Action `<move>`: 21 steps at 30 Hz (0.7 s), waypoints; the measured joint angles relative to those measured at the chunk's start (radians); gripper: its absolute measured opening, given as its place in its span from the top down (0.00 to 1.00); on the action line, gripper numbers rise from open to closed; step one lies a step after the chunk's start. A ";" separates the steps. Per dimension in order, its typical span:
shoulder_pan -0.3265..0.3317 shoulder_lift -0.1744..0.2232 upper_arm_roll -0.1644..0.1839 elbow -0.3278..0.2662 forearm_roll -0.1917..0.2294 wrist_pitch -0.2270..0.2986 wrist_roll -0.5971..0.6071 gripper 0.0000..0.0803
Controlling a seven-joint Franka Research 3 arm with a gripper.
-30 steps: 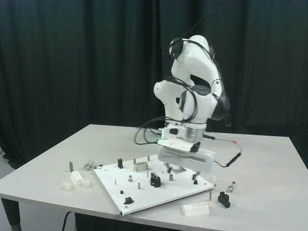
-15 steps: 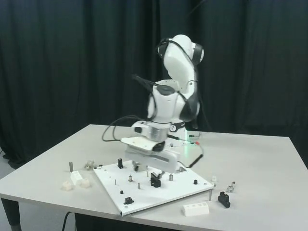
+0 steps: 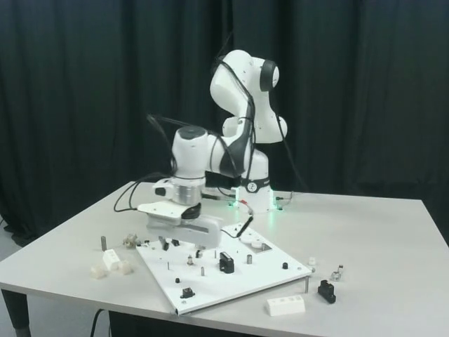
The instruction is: Remove round peg 1.
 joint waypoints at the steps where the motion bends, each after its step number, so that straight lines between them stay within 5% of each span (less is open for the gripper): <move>1: -0.007 -0.002 0.000 -0.006 0.003 0.004 -0.016 0.00; 10: -0.061 -0.024 -0.002 -0.083 0.031 0.078 -0.066 0.00; 21: -0.098 -0.030 -0.021 -0.170 0.144 0.219 -0.047 0.00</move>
